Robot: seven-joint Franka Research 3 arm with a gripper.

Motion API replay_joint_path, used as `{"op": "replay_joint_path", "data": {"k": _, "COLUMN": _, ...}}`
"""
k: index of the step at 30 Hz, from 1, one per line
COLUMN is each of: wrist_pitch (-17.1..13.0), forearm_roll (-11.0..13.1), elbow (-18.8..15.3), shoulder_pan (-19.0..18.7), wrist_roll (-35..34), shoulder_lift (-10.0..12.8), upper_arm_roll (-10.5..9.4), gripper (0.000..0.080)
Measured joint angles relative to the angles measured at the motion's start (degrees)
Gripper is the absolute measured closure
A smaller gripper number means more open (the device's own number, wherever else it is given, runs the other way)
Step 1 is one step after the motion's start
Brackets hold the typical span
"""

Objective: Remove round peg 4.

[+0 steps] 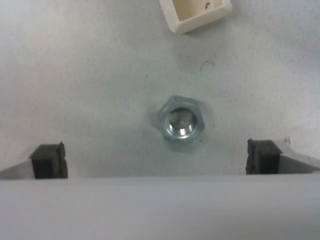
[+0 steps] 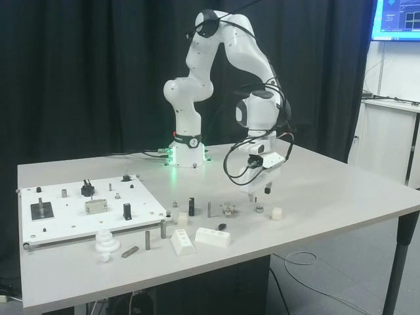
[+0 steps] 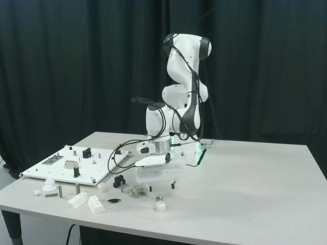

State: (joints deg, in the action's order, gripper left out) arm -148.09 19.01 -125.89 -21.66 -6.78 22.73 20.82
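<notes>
My gripper (image 1: 156, 159) hangs open a little above the grey table, with nothing between its black fingertips (image 1: 49, 161). Directly below it lies a grey metal hex nut (image 1: 180, 123), flat on the table and untouched. The first room view shows the gripper (image 2: 260, 192) right of the table's middle, over the nut (image 2: 260, 210). The white board (image 2: 141, 216) with several small upright pegs (image 2: 64, 193) lies far off on the table's left side. I cannot tell which of them is round peg 4. The gripper (image 3: 161, 187) is well away from the board (image 3: 97, 176).
A small white open block (image 1: 196, 12) sits just beyond the nut, also seen as the block (image 2: 276, 212). Loose parts lie between gripper and board: upright pins (image 2: 209, 209), a black piece (image 2: 191, 205), white blocks (image 2: 212, 237) and a white stepped part (image 2: 105, 245).
</notes>
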Motion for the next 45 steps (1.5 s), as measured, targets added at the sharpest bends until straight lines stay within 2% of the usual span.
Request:
{"op": "replay_joint_path", "data": {"k": 17, "wrist_pitch": 0.01, "forearm_roll": 0.00, "elbow": 0.02, "shoulder_pan": 0.00, "wrist_roll": -1.46, "shoulder_lift": -0.18, "upper_arm_roll": 0.31, "gripper": 0.0003}}
{"op": "replay_joint_path", "data": {"k": 25, "wrist_pitch": -0.02, "forearm_roll": -0.13, "elbow": 0.12, "shoulder_pan": 0.00, "wrist_roll": -5.83, "shoulder_lift": -0.51, "upper_arm_roll": 1.78, "gripper": 0.0003}}
{"op": "replay_joint_path", "data": {"k": 32, "wrist_pitch": 0.13, "forearm_roll": -0.18, "elbow": 0.02, "shoulder_pan": 0.03, "wrist_roll": -6.40, "shoulder_lift": -0.81, "upper_arm_roll": 5.11, "gripper": 0.0003}}
{"op": "replay_joint_path", "data": {"k": 38, "wrist_pitch": 1.24, "forearm_roll": -0.51, "elbow": -0.08, "shoulder_pan": 0.09, "wrist_roll": -6.24, "shoulder_lift": -1.07, "upper_arm_roll": 9.62, "gripper": 0.0003}}
{"op": "replay_joint_path", "data": {"k": 45, "wrist_pitch": 2.61, "forearm_roll": -2.69, "elbow": -0.08, "shoulder_pan": 0.57, "wrist_roll": -3.56, "shoulder_lift": -2.17, "upper_arm_roll": 15.20, "gripper": 0.0003}}
